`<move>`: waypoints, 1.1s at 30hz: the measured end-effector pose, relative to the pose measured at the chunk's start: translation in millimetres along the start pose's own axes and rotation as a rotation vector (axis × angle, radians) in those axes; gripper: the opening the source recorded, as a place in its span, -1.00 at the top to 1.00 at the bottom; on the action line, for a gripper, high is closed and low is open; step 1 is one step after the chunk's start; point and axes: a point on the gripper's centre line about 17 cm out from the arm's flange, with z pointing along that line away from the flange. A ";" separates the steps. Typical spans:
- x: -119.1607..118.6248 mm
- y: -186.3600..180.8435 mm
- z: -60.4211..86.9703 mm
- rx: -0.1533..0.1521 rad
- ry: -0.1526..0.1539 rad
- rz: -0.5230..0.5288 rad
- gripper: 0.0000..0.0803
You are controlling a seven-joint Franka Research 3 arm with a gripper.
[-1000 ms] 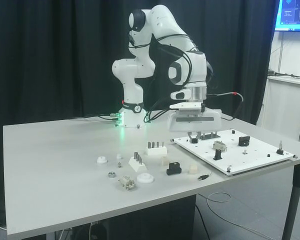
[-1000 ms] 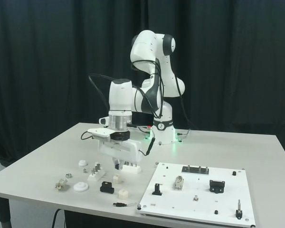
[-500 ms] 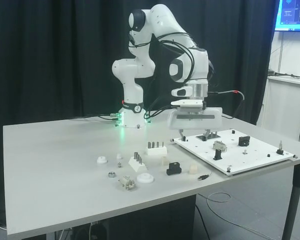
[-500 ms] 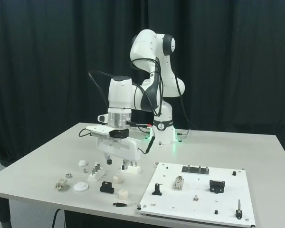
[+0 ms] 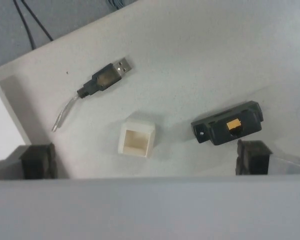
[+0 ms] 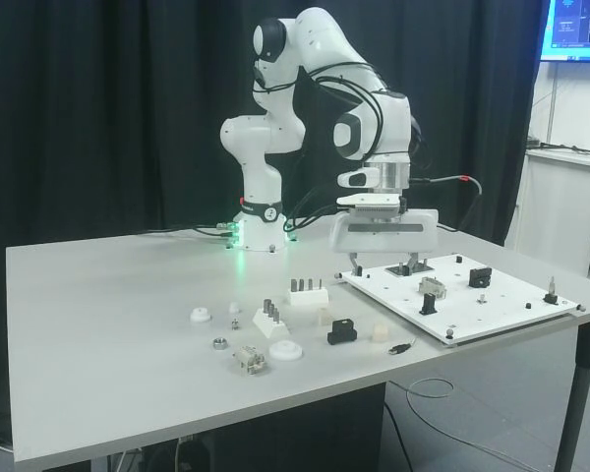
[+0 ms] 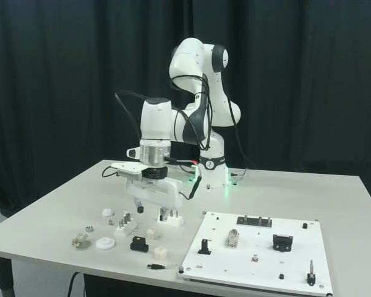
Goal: Pick USB.
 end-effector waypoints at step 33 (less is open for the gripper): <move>1.6 0.2 -1.1 -0.006 0.005 -0.016 -0.99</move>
